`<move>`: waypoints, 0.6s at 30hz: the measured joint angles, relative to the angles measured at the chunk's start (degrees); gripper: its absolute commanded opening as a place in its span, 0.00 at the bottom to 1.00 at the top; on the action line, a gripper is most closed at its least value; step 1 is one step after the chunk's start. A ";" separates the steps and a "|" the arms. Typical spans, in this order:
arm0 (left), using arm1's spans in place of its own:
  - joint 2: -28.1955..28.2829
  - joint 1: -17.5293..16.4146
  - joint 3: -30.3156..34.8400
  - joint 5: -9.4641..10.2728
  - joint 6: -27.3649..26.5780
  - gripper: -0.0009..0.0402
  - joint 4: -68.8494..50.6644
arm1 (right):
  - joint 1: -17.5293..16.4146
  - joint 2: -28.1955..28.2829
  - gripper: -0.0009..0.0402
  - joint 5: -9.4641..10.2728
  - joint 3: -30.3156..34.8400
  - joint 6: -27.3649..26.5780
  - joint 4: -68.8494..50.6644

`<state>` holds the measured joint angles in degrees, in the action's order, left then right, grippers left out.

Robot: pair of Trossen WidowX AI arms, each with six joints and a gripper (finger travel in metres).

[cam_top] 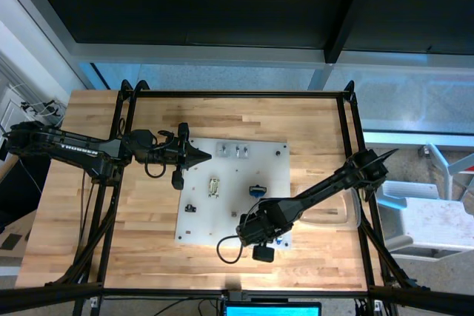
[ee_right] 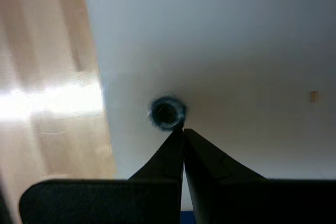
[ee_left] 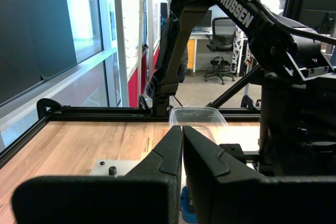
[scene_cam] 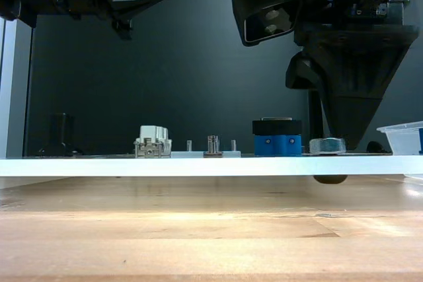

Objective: Pick the M12 fastener and fasten on the M12 threads

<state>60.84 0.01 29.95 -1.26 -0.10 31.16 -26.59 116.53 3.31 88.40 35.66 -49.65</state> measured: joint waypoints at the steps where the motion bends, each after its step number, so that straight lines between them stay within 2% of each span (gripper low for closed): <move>1: 0.00 0.00 0.00 0.02 0.00 0.02 -0.07 | 0.02 0.00 0.02 1.44 0.04 -0.20 0.00; 3: 0.00 0.00 -0.02 0.02 -0.02 0.02 -0.02 | -0.02 -0.24 0.02 3.23 0.09 -0.42 -0.28; 6: 0.00 0.00 0.00 0.00 0.00 0.02 -0.04 | -0.09 -1.01 0.02 3.93 0.09 -0.68 -0.74; 15: 0.00 0.00 -0.02 0.02 0.00 0.02 -0.02 | -0.11 -1.40 0.02 3.72 0.11 -0.15 -0.57; 17: 0.00 0.00 -0.02 0.00 0.00 0.02 -0.02 | -0.15 -1.40 0.02 2.60 0.11 0.13 -0.59; 18: 0.00 0.00 -0.02 0.02 -0.02 0.02 -0.02 | -0.17 -1.40 0.02 1.29 0.11 0.33 -0.59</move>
<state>60.84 0.01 29.93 -1.23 -0.12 31.14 -26.76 115.13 4.60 88.51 35.99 -50.24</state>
